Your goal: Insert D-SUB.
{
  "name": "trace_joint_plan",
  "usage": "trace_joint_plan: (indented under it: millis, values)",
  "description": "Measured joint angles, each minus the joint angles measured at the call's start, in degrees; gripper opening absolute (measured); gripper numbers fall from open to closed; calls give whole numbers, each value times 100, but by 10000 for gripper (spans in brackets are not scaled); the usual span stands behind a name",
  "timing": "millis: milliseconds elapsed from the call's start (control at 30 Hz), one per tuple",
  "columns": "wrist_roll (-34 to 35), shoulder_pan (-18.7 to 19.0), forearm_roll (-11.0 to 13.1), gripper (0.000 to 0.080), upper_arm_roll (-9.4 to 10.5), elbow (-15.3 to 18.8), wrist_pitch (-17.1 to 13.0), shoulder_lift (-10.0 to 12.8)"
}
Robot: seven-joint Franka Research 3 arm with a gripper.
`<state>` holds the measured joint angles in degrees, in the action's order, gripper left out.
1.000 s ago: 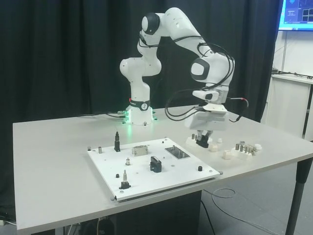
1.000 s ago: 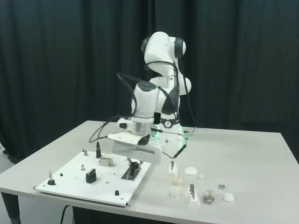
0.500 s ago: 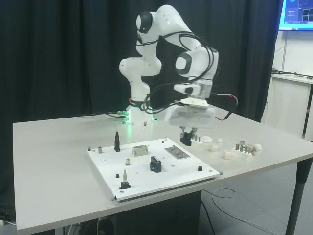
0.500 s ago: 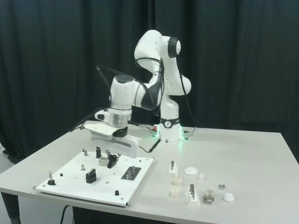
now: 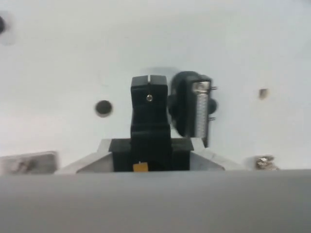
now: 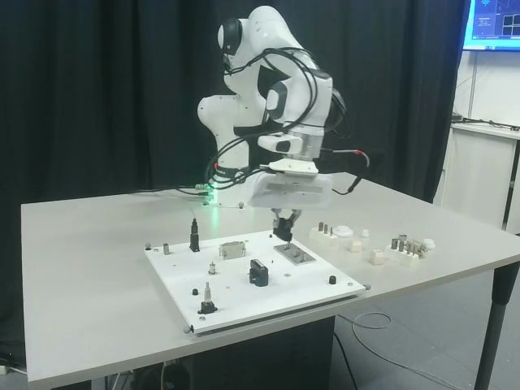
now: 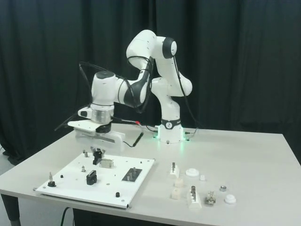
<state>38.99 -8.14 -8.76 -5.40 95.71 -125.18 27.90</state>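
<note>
The hand grips a black D-SUB plug over the white board. A black socket sits just beside it on the board.

D-SUB connector | black, upright | clamped between jaws | above white board

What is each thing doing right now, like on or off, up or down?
White arm's black tool: hangs over the flat white board.
Green light at the arm's base: lit.
Wall screen: on.
Black block connector: stands on the board, apart from the tool.
</note>
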Motion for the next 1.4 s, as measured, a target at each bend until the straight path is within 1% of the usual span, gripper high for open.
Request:
trace_joint_plan:
  millis: [233,433,667,800,1167,1400]
  values:
    - [-401,-88,295,155,-170,-19,-1,37]
    - [-698,-91,638,155,-340,-53,-1,123]
    - [-929,-91,837,155,-456,-120,7,266]
    - [-964,-91,888,155,-499,-185,43,364]
    - [-1104,-91,917,155,-564,-448,215,636]
    - [-1197,-91,949,155,-569,-589,352,745]
